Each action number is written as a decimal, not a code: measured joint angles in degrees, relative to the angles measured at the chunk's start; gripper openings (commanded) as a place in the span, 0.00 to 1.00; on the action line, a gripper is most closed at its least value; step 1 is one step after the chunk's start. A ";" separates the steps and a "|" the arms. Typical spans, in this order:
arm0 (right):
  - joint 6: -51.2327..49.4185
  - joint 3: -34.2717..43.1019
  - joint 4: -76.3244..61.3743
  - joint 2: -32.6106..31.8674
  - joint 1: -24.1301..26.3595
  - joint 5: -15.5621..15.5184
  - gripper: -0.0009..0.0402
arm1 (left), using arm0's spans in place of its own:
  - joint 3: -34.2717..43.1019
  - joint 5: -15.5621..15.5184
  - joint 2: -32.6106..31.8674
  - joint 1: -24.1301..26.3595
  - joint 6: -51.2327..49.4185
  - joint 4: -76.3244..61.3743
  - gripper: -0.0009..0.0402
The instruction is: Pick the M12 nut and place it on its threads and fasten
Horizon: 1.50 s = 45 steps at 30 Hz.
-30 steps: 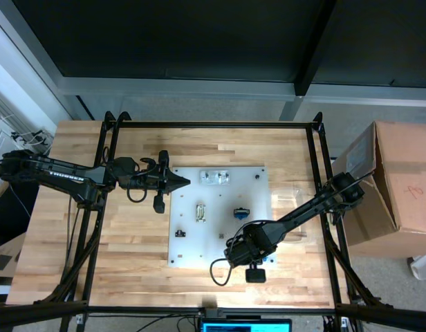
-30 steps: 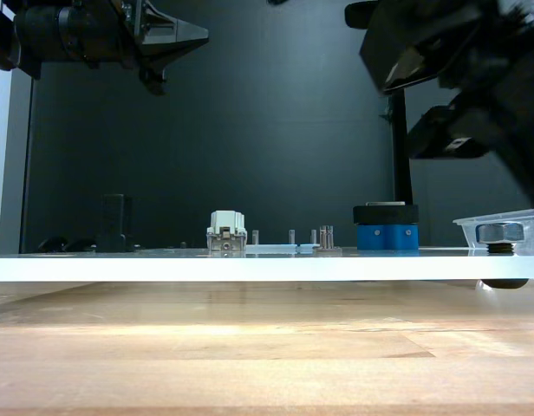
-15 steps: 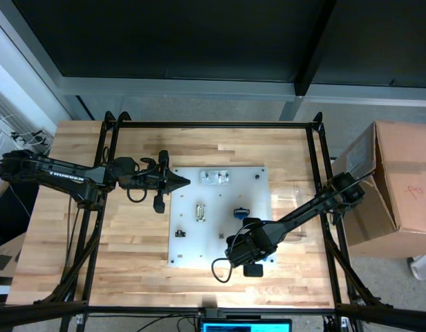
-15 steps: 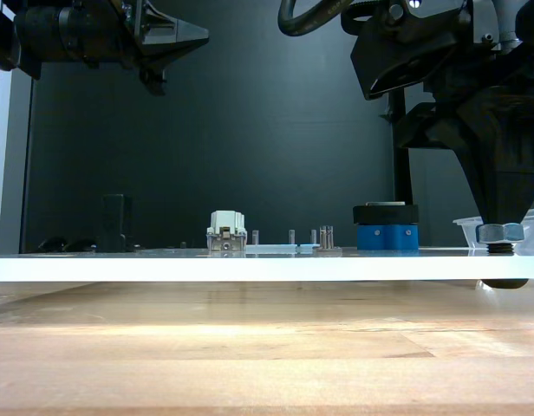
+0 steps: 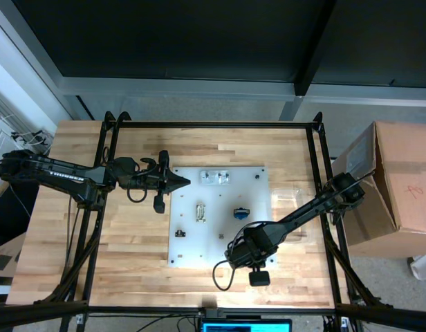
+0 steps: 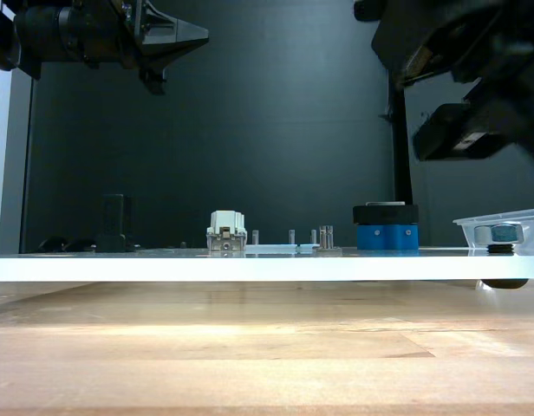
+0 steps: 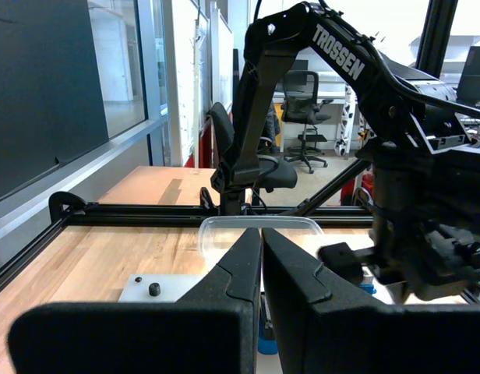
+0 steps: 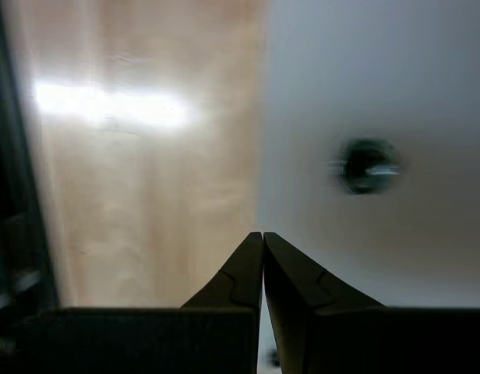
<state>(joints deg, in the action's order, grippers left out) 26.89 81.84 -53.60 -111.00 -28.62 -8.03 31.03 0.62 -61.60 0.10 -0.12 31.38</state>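
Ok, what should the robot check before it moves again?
1. Nut on its stud: ok, it sits on top, free of both pincers.
2. Nut run fully down: not ok, black ribs show beneath it.
3. Right pincer lined up on the nut: not ok, it is shut, empty and raised, and the nut lies beside its tips.
4. Left pincer out of the way: ok, shut, high over the board's far left part.
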 measured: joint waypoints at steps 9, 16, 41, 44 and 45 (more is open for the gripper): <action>3.30 0.00 -0.20 0.02 -0.07 13.31 0.02 | 0.00 -0.02 0.02 0.00 0.00 0.00 0.02; 2.71 0.00 0.26 0.02 -0.17 13.53 0.02 | 0.00 -0.02 0.02 0.00 0.00 0.00 0.02; 0.87 0.04 0.74 -0.31 -0.24 11.13 0.02 | 0.00 0.00 0.00 0.00 0.02 0.00 0.02; 0.85 0.04 0.81 -0.76 -0.26 9.86 0.02 | 0.00 -0.02 0.02 0.00 0.00 0.00 0.02; 0.50 0.04 0.63 -0.79 -0.24 7.19 0.02 | 0.00 -0.02 0.02 0.00 0.02 0.02 0.02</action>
<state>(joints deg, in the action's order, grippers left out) 27.40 81.89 -52.97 -111.79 -28.86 -0.84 31.03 0.60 -61.58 0.10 -0.10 31.40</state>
